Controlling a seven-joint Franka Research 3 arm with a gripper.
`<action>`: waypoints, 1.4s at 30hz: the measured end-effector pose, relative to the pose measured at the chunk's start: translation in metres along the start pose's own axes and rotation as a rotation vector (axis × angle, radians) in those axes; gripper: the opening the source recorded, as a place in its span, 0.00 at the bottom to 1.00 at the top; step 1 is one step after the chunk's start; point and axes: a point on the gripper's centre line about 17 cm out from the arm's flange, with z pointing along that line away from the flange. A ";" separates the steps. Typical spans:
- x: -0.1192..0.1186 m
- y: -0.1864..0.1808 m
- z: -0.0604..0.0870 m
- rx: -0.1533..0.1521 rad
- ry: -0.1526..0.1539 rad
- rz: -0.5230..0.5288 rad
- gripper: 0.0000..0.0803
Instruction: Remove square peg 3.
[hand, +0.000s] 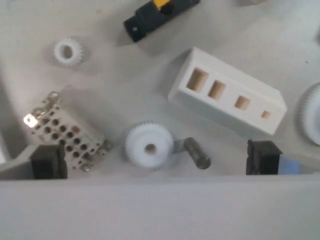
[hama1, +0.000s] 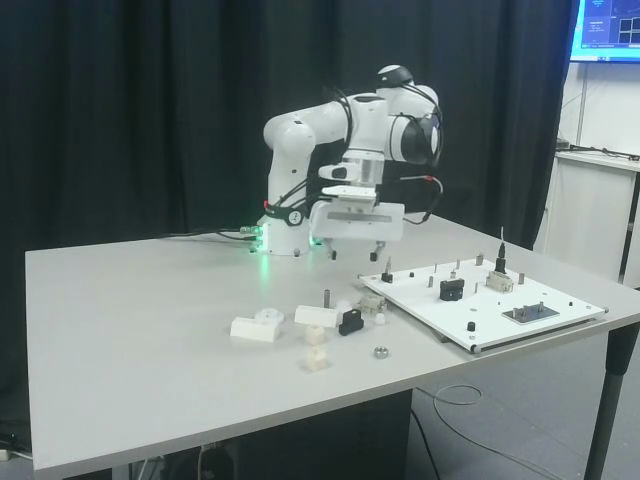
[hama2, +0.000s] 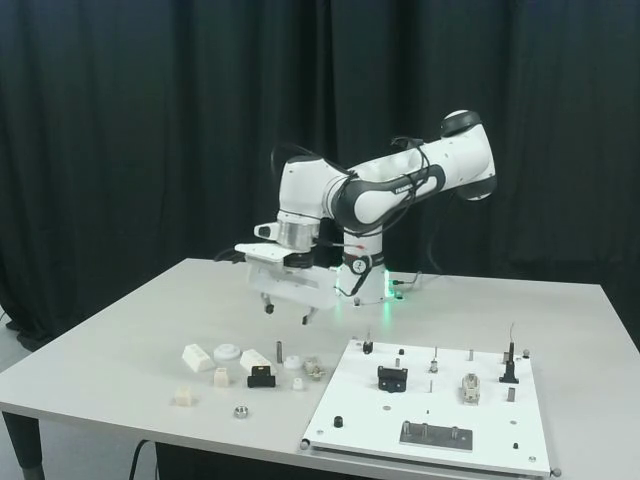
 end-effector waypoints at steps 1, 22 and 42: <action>0.000 -0.003 -0.001 0.004 -0.002 -0.001 1.00; -0.017 -0.138 -0.031 0.124 -0.060 -0.086 1.00; -0.052 -0.311 -0.040 0.115 -0.030 -0.082 1.00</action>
